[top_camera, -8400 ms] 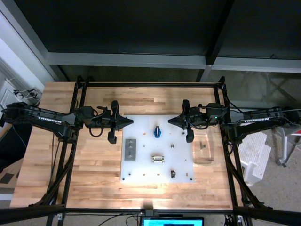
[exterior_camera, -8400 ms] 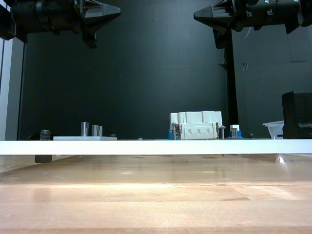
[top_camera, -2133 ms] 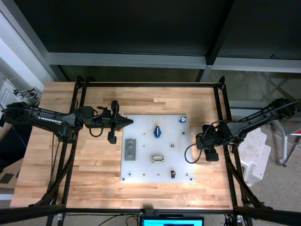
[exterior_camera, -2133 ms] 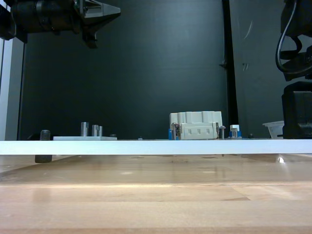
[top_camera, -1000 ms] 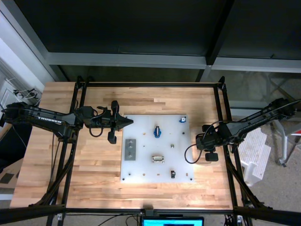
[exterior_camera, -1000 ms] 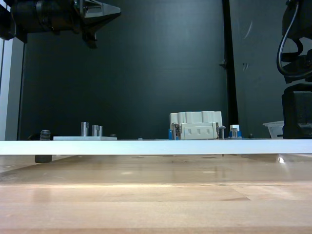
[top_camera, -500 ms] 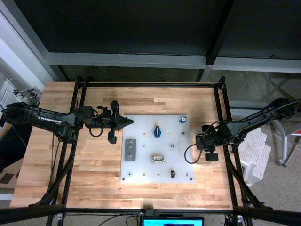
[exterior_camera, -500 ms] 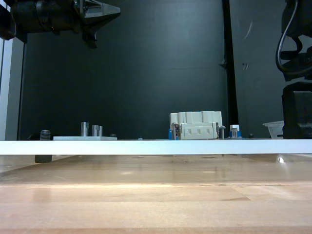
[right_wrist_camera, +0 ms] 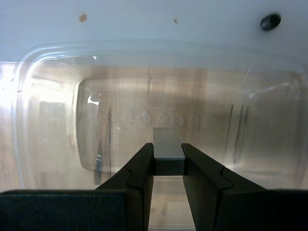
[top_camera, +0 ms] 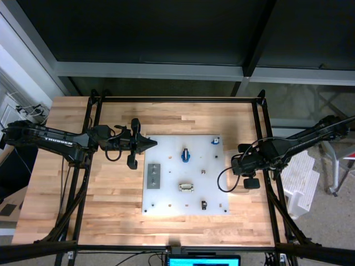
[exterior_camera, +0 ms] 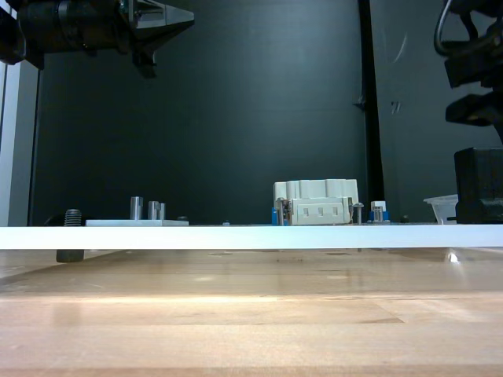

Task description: Pick the 16mm bar and install on taskboard

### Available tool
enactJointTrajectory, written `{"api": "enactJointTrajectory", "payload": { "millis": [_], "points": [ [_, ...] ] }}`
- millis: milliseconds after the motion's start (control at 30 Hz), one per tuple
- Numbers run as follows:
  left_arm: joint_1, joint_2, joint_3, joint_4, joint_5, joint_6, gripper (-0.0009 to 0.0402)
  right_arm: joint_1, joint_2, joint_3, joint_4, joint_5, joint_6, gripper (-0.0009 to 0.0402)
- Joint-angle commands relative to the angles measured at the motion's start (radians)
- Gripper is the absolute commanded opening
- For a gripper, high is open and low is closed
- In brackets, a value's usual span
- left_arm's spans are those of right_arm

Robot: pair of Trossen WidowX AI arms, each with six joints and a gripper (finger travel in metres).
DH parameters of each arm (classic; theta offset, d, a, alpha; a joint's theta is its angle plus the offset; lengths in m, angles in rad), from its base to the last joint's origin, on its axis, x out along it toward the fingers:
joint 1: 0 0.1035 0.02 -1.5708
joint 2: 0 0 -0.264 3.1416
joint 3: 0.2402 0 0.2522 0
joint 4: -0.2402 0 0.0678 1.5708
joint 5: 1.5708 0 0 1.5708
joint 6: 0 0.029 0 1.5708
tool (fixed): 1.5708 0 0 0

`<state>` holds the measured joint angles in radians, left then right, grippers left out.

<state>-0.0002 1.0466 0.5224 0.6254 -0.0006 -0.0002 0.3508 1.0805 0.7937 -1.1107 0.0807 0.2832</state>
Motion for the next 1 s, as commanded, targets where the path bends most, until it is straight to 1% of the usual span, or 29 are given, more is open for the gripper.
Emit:
{"api": "enactJointTrajectory", "payload": {
  "millis": [33, 133, 233, 267, 333, 433, 567, 700, 867, 1000],
  "points": [
    [0.000, 0.000, 0.000, 0.000, 0.000, 0.000, 0.0000, 0.000, 0.000, 0.018, -0.005, 0.005, -0.036, 0.0009],
    [0.000, 0.000, 0.000, 0.000, 0.000, 0.000, 0.0000, 0.000, 0.000, 0.025, -0.006, 0.005, -0.073, 0.0009],
    [0.000, 0.000, 0.000, 0.000, 0.000, 0.000, 0.0000, 0.000, 0.000, 0.032, -0.007, -0.006, -0.069, 0.0009],
    [0.000, 0.000, 0.000, 0.000, 0.000, 0.000, 0.0000, 0.000, 0.000, 0.036, -0.007, -0.016, -0.064, 0.0009],
    [0.000, 0.000, 0.000, 0.000, 0.000, 0.000, 0.0000, 0.000, 0.004, 0.047, -0.008, -0.055, -0.065, 0.0009],
    [0.000, 0.000, 0.000, 0.000, 0.000, 0.000, 0.0000, 0.003, 0.016, 0.072, -0.008, -0.082, -0.064, 0.0009],
    [0.000, 0.000, 0.000, 0.000, 0.000, 0.000, 0.0000, 0.017, 0.045, 0.112, -0.008, -0.081, -0.090, 0.0009],
    [0.000, 0.000, 0.000, 0.000, 0.000, 0.000, 0.0000, 0.054, 0.089, 0.156, -0.008, -0.080, -0.121, 0.0009],
    [0.000, 0.000, 0.000, 0.000, 0.000, 0.000, 0.0000, 0.103, 0.166, 0.208, -0.008, -0.047, -0.129, 0.0009],
    [0.000, 0.000, 0.000, 0.000, 0.000, 0.000, 0.0000, 0.135, 0.228, 0.251, -0.010, -0.047, -0.104, 0.0009]
  ]
}}
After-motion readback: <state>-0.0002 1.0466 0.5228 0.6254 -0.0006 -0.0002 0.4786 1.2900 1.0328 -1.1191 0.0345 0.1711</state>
